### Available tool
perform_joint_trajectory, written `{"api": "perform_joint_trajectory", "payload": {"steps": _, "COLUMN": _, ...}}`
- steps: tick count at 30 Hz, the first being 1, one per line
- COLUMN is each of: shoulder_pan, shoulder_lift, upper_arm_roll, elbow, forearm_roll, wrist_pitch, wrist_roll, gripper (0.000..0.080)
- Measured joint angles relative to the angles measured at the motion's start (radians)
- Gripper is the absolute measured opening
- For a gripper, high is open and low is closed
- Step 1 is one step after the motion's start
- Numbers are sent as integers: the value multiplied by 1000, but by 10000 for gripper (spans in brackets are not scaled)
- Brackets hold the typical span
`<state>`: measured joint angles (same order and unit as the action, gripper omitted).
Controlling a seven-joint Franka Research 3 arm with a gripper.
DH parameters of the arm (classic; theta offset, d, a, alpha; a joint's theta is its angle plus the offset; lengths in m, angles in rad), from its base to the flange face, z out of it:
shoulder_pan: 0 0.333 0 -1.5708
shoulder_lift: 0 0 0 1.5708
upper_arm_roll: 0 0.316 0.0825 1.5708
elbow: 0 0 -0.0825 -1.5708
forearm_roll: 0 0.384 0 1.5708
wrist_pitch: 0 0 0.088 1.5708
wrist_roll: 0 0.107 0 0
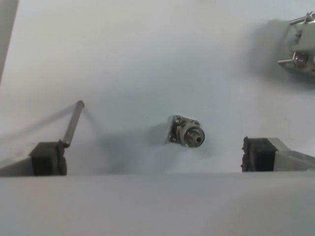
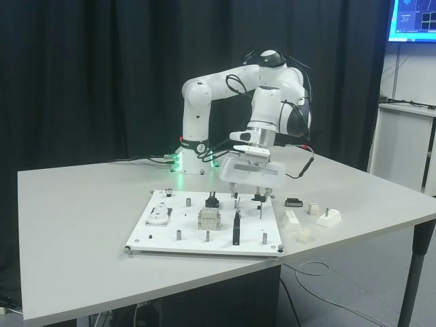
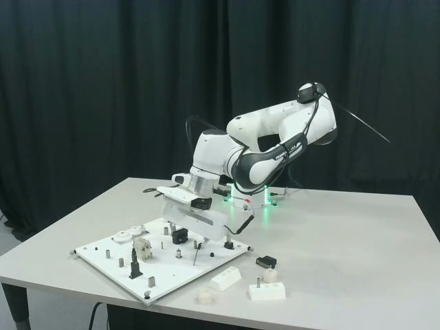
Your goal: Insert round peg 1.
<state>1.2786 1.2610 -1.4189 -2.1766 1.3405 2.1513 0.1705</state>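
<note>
My gripper [image 1: 152, 156] hangs low over the white board [image 2: 170, 235], and its black fingers [image 1: 47, 158] stand wide apart with nothing between them. A thin grey round peg [image 1: 74, 123] leans tilted against one finger, its far end down toward the board. That same peg [image 2: 261, 209] [image 3: 197, 256] shows as a slim slanted rod under the gripper [image 2: 246, 199] [image 3: 199, 237]. A small metal socket with a four-screw flange [image 1: 186, 132] sits on the board between the fingers, apart from the peg.
A metal fixture [image 1: 300, 49] sits on the board beyond one finger. Other pegs and black and grey parts [image 2: 208, 219] stand on the board. White blocks [image 2: 291, 219] [image 2: 329, 218] [image 3: 267, 291] and a small black part [image 2: 294, 202] lie on the grey table beside it.
</note>
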Motion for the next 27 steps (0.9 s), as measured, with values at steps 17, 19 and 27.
{"api": "perform_joint_trajectory", "payload": {"steps": 17, "shoulder_pan": -3, "shoulder_lift": 0, "upper_arm_roll": 5, "elbow": 0, "forearm_roll": 11, "wrist_pitch": 21, "wrist_roll": 0, "gripper": 800}}
{"api": "perform_joint_trajectory", "payload": {"steps": 19, "shoulder_pan": -3, "shoulder_lift": 0, "upper_arm_roll": 5, "elbow": 0, "forearm_roll": 11, "wrist_pitch": 22, "wrist_roll": 0, "gripper": 800}}
{"api": "perform_joint_trajectory", "payload": {"steps": 27, "shoulder_pan": -5, "shoulder_lift": 0, "upper_arm_roll": 6, "elbow": 0, "forearm_roll": 22, "wrist_pitch": 25, "wrist_roll": 0, "gripper": 800}}
